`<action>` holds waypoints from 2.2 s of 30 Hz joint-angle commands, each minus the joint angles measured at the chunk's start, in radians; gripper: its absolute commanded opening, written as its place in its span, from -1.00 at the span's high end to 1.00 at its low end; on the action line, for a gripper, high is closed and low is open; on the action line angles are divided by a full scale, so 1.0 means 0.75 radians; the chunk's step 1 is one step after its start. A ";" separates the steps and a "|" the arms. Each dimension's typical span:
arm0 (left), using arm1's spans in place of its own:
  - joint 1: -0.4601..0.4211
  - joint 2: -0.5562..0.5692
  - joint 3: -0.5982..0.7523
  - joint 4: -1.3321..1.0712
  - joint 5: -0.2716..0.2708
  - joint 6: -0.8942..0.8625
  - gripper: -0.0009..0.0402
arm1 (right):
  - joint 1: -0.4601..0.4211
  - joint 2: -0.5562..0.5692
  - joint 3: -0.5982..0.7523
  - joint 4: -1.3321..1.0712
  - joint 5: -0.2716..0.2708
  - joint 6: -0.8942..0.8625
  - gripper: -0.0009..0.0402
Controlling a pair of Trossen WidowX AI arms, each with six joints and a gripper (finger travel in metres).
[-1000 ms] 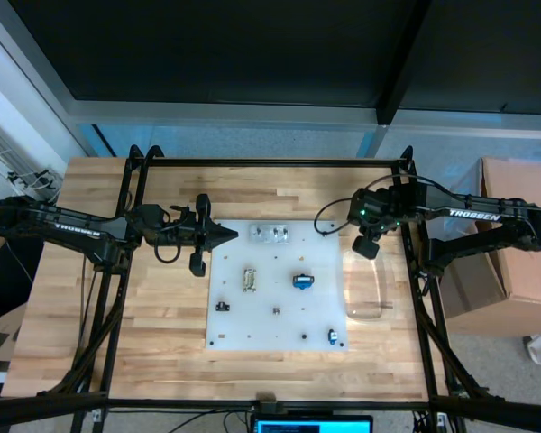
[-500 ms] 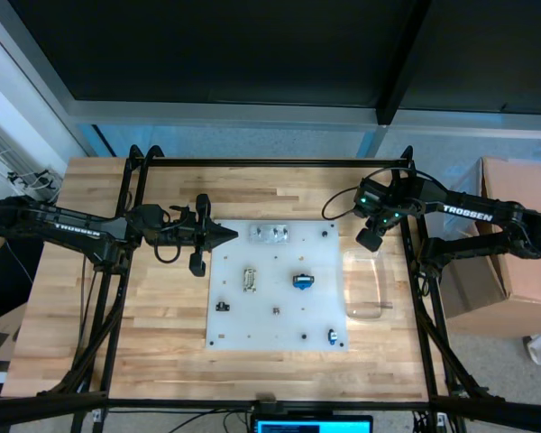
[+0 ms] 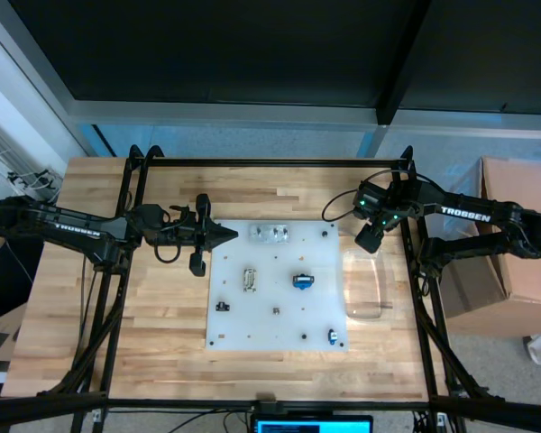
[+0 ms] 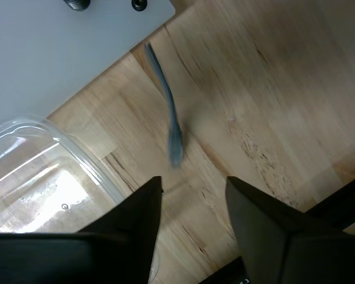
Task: Remove the RJ45 connector from the taskboard and place in the container
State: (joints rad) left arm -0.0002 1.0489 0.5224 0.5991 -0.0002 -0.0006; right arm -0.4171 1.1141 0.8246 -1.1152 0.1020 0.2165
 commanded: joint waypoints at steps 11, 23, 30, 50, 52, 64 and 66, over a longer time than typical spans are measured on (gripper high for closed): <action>0.001 0.000 0.001 0.000 0.001 0.001 0.96 | -0.006 0.021 0.000 0.002 0.001 0.001 -0.12; 0.000 0.001 0.001 0.000 0.001 0.001 0.96 | -0.050 0.287 -0.005 0.164 -0.031 -0.108 -0.20; 0.001 0.001 0.001 0.000 0.001 0.001 0.96 | -0.079 0.339 -0.071 0.269 -0.069 -0.130 -0.30; 0.000 0.000 0.001 0.000 0.001 0.001 0.96 | -0.111 0.457 -0.160 0.423 -0.117 -0.125 -0.28; 0.000 0.000 0.001 0.000 0.001 0.001 0.96 | -0.113 0.464 -0.160 0.422 -0.117 -0.125 -0.23; 0.000 0.000 0.001 0.000 0.001 0.001 0.96 | -0.116 0.467 -0.160 0.424 -0.117 -0.123 0.47; 0.000 0.000 0.001 0.000 0.001 0.001 0.96 | -0.116 0.467 -0.160 0.424 -0.117 -0.123 0.57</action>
State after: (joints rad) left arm -0.0002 1.0489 0.5224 0.5991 -0.0002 -0.0006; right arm -0.5045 1.4643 0.7036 -0.7982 0.0139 0.1246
